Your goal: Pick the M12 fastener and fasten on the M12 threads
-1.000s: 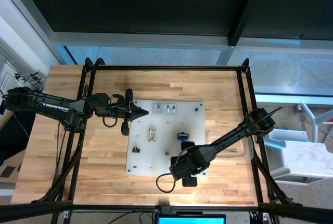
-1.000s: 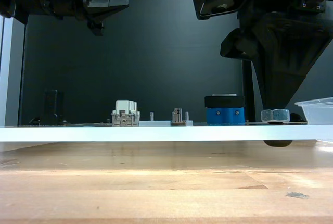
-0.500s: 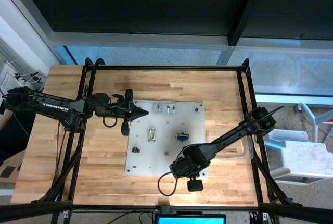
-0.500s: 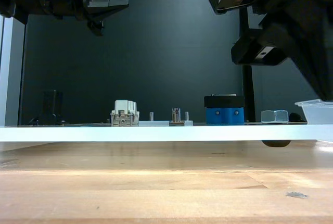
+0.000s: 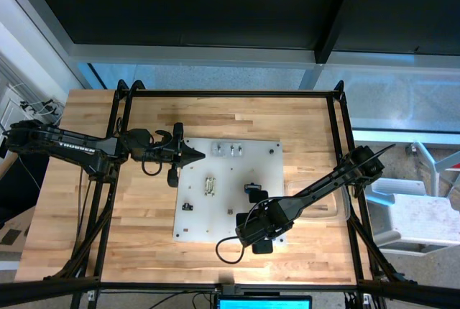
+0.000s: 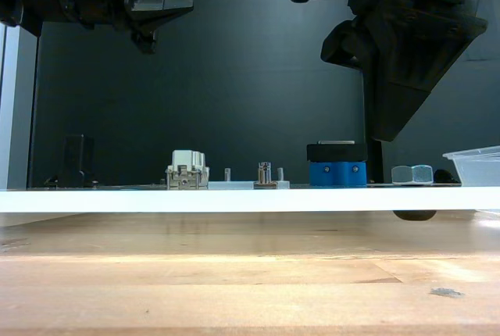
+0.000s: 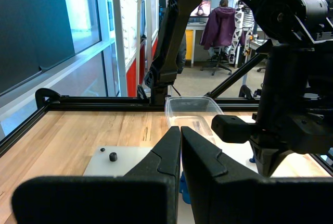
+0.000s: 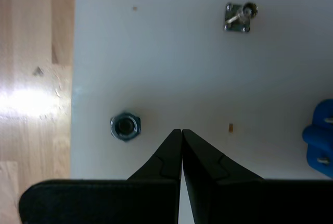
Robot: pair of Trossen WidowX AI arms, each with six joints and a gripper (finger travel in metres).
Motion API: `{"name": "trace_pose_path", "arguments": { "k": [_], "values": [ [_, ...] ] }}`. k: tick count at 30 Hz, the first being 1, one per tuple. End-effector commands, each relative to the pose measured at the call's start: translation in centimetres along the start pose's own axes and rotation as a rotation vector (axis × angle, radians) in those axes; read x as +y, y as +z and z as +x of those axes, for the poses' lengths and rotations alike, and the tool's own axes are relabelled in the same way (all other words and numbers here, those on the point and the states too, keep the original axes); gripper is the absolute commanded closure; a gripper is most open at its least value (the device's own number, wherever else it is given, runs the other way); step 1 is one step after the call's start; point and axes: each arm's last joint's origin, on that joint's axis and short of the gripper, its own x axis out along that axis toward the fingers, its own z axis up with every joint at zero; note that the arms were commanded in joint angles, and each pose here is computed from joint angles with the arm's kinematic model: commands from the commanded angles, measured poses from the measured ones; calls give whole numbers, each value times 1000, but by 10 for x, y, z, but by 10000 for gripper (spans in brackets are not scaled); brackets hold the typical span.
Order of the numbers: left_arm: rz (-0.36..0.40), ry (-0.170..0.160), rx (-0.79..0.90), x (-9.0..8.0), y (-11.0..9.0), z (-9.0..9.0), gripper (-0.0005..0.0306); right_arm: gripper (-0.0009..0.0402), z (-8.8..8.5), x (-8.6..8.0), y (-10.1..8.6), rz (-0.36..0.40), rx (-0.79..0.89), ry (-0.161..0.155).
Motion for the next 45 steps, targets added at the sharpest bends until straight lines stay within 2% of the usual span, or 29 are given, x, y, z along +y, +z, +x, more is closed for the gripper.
{"name": "trace_pose_path", "arguments": {
  "k": [1,3,8,28,30,35,37,45],
  "values": [
    [0,0,-1,0,0,0,300,393,7,2,0,0,11,5],
    [0,0,0,0,0,0,300,393,10,3,-1,-1,23,9],
    [0,0,0,0,0,0,300,393,12,5,-1,0,28,57],
    [0,0,0,0,0,0,300,393,19,7,-5,14,25,65],
    [0,0,0,0,0,0,300,393,20,8,-6,17,38,92],
    [0,0,0,0,0,0,300,393,17,12,-9,5,119,247],
    [0,0,0,0,0,0,300,393,17,12,-10,-8,152,287],
    [0,0,-1,0,0,0,300,393,13,11,-12,-7,163,285]
  ]
}}
